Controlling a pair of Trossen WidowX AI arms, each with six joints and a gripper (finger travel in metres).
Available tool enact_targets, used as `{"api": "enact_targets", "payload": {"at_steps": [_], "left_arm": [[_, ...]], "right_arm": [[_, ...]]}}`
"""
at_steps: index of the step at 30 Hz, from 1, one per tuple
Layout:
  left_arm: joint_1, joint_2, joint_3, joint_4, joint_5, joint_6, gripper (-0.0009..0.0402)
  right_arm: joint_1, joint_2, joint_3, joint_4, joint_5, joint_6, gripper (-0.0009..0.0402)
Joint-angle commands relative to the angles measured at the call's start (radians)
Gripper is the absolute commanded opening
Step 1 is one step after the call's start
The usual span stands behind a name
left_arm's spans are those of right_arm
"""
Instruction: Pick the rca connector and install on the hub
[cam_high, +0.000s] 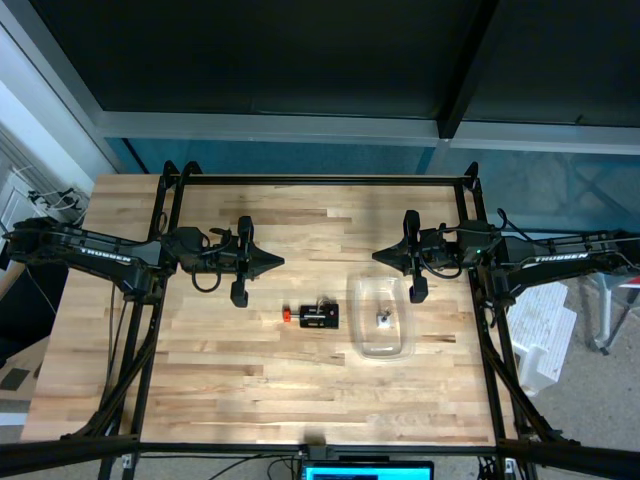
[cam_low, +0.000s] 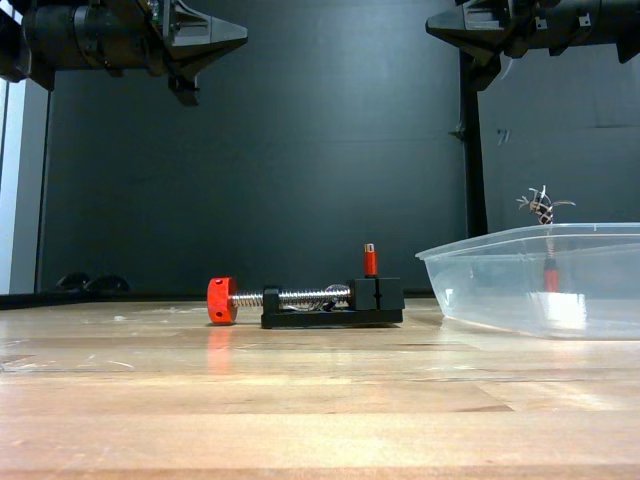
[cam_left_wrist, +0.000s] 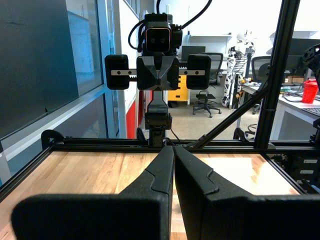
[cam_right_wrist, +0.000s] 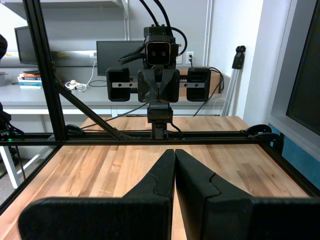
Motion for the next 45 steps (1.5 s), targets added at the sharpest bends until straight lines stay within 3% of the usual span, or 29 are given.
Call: {"api": "enact_targets", "payload": {"at_steps": [1,10,25,32,45], "left_arm": [[0.0,0.0,0.0,0.0,0.0,0.0,0.0],[0.0,0.0,0.0,0.0,0.0,0.0,0.0],[0.0,0.0,0.0,0.0,0.0,0.0,0.0],[0.0,0.0,0.0,0.0,0.0,0.0,0.0],[0.0,0.0,0.0,0.0,0.0,0.0,0.0]], "right_arm": [[0.0,0.0,0.0,0.0,0.0,0.0,0.0],[0.001,0.0,0.019,-0.077,-0.007,0.036,0.0],[0.007,0.003,0.175,-0.644,-0.008,0.039,0.0],[0.014,0.018,0.233,-0.882,-0.011,0.083,0.0],[0.046,0.089,0.314,-1.162,-0.011,0.113,0.0]]}}
